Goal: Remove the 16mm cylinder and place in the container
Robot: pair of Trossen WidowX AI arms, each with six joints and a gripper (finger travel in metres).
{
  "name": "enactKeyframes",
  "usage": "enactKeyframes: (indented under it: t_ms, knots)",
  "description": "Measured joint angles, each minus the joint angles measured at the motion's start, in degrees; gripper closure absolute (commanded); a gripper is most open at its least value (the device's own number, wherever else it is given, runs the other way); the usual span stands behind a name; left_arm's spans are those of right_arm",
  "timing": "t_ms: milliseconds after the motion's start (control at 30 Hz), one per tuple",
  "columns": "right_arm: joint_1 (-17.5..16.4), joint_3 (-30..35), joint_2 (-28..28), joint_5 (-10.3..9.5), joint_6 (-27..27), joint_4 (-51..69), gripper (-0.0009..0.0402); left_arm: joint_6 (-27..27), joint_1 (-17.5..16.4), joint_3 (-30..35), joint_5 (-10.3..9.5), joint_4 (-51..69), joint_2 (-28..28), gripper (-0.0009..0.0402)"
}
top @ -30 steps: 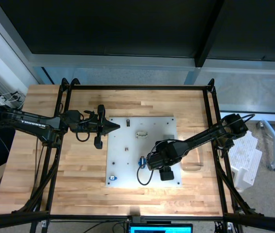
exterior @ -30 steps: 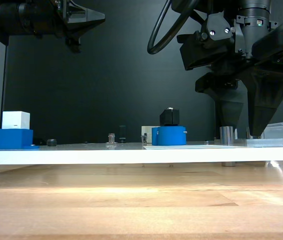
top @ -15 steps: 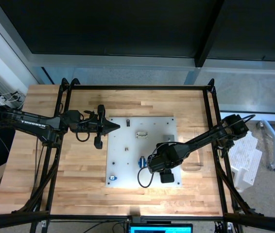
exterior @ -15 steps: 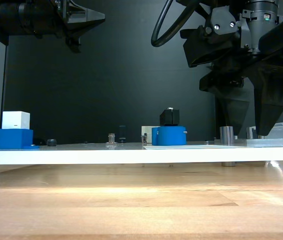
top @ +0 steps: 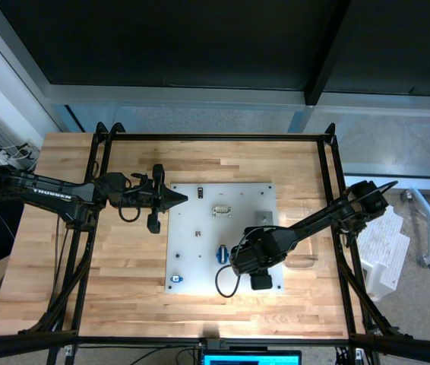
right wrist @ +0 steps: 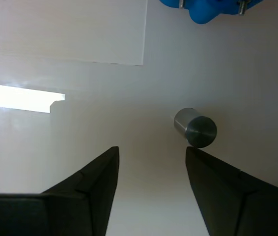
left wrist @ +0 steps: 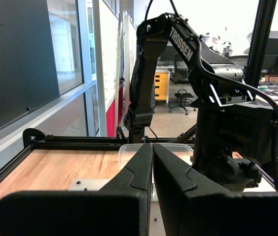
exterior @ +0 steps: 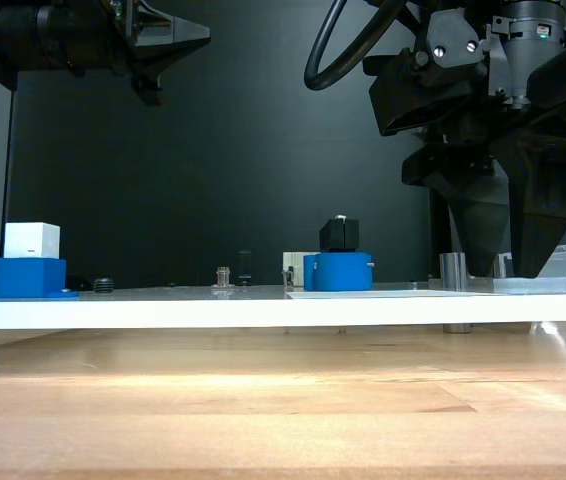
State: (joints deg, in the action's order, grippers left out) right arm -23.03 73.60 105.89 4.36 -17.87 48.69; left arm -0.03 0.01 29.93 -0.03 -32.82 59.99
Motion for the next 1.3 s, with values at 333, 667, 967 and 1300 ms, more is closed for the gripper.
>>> enactKeyframes:
  t_ms: [333, 667, 967, 1300]
  knots:
    - [-0.7, 0.0, 0.0, 0.00, -1.3, -0.1, 0.0306, 0.0, 0.0, 0.0, 0.00, 0.0, 0.0, 0.0393]
    - [-1.3, 0.0, 0.0, 0.00, -1.3, -0.3, 0.0354, 0.0, 0.0, 0.0, 0.00, 0.0, 0.0, 0.0393]
    - [-1.4, 0.0, 0.0, 0.00, -1.3, -0.3, 0.0395, 0.0, 0.0, 0.0, 0.00, 0.0, 0.0, 0.0393]
    - [-1.5, 0.0, 0.0, 0.02, -1.3, -0.3, 0.0393, 0.0, 0.0, 0.0, 0.00, 0.0, 0.0, 0.0393]
